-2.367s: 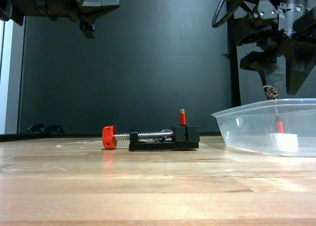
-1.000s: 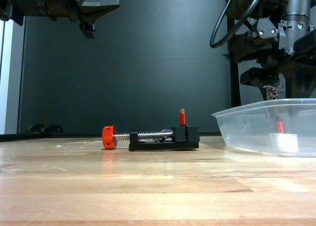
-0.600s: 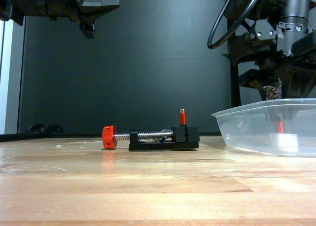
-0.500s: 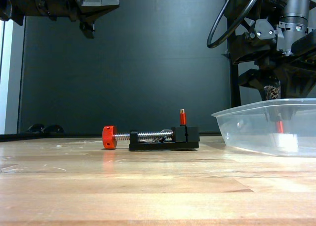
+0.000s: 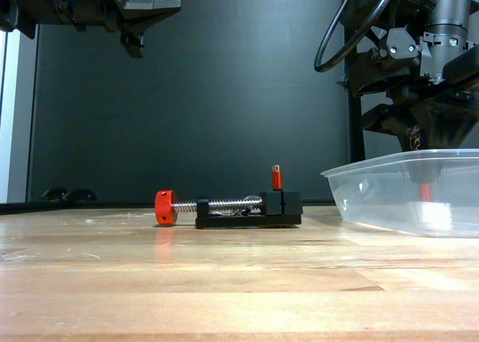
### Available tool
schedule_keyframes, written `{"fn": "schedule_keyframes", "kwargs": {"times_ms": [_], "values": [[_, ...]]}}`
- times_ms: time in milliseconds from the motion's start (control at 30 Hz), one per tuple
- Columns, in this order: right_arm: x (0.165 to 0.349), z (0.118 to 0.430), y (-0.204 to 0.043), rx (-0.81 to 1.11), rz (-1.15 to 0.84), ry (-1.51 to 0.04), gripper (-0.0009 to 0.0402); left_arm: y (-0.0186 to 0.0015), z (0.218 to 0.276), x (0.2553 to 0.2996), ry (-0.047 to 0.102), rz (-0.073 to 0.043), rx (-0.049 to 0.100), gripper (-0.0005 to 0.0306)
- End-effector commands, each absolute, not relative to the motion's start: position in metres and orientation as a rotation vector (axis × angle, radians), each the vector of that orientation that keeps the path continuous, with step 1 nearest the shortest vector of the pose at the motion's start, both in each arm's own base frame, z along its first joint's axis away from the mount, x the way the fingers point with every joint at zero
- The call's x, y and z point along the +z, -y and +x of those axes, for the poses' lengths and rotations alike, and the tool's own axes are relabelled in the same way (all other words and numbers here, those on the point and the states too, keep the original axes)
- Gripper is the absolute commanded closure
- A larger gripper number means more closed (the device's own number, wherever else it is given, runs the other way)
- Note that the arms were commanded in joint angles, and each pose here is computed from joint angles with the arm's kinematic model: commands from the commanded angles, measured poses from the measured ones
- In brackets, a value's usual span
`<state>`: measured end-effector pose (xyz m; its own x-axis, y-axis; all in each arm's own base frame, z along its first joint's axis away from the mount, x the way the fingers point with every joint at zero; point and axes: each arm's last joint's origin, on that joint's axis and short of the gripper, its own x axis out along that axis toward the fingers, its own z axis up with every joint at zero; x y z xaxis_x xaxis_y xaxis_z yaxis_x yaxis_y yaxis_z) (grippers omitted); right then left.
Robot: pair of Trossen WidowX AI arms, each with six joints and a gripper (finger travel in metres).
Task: Pick the rca connector and install on the hub
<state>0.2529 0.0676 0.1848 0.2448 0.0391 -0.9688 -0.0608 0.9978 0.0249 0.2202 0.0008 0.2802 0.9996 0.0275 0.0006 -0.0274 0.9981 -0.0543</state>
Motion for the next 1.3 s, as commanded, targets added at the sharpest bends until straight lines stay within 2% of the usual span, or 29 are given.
{"fn": "schedule_keyframes", "kwargs": {"times_ms": [33, 200, 867, 1300], "values": [[0.185, 0.253, -0.068, 0.069, -0.020, -1.321, 0.0363, -0.0007, 0.2202, 0.2803, 0.001, -0.054, 0.027, 0.0300], [0.185, 0.253, -0.068, 0.070, -0.021, -1.322, 0.0396, -0.0007, 0.2202, 0.2803, 0.001, -0.054, 0.027, 0.0300], [0.187, 0.252, -0.068, 0.070, -0.022, -1.322, 0.0393, -0.0007, 0.2202, 0.2803, 0.001, -0.054, 0.027, 0.0300], [0.212, 0.252, -0.067, 0.041, -0.046, -1.322, 0.0393, -0.0007, 0.2202, 0.2803, 0.002, -0.054, 0.027, 0.0300]]}}
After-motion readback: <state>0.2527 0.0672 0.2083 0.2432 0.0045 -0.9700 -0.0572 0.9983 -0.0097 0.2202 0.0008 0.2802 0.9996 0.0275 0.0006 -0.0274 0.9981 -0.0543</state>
